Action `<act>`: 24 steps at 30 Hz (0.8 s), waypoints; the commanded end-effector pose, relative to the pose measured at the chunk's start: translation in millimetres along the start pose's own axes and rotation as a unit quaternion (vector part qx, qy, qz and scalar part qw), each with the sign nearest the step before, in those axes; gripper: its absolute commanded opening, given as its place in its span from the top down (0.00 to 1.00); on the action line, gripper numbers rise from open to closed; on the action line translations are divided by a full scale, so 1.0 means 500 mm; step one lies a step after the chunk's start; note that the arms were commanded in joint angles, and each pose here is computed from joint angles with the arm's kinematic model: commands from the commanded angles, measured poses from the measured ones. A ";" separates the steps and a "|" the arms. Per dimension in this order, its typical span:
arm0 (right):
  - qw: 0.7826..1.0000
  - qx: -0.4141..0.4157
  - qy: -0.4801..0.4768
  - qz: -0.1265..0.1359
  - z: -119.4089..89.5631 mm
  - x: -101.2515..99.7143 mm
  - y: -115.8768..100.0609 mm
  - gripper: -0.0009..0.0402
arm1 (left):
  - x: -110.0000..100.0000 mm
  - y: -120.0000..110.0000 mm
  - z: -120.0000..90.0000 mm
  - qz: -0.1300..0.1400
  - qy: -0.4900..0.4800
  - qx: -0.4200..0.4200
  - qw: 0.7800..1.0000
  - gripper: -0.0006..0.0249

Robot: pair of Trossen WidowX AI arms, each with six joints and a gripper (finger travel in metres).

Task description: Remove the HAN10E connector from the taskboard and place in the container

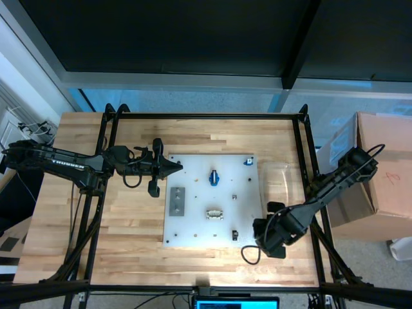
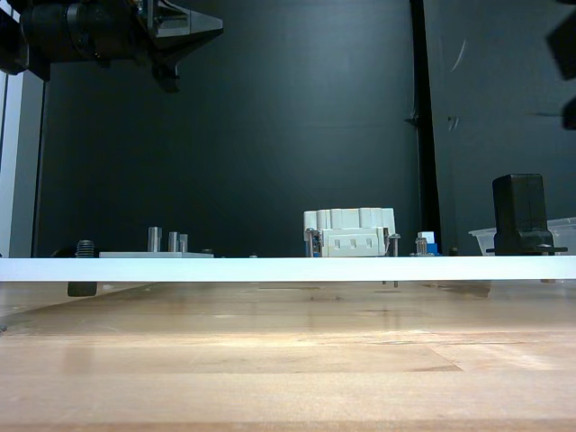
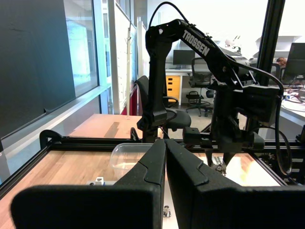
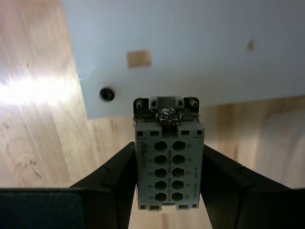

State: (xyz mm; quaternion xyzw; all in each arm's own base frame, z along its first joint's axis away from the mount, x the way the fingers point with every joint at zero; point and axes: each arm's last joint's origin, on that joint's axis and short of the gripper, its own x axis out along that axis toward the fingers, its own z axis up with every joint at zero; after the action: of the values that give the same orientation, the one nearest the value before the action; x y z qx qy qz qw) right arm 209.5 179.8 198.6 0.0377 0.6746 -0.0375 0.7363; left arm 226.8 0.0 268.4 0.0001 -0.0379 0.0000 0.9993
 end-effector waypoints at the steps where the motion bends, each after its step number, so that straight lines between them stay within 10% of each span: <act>1: 1.000 -0.002 0.006 -0.006 -0.020 0.015 0.005 0.97 | 0.000 0.000 0.000 0.000 0.000 0.000 1.000 0.98; 24: 0.999 0.009 -0.026 0.033 -0.076 -0.012 0.009 0.97 | 0.000 0.000 0.000 0.000 0.000 0.000 1.000 0.98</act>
State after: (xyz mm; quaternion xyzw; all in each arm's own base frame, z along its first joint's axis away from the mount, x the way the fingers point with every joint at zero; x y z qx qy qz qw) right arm 172.6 189.2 199.2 0.0670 0.6562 -0.0183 0.7514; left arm 226.8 0.0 268.5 0.0001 -0.0380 0.0002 0.9993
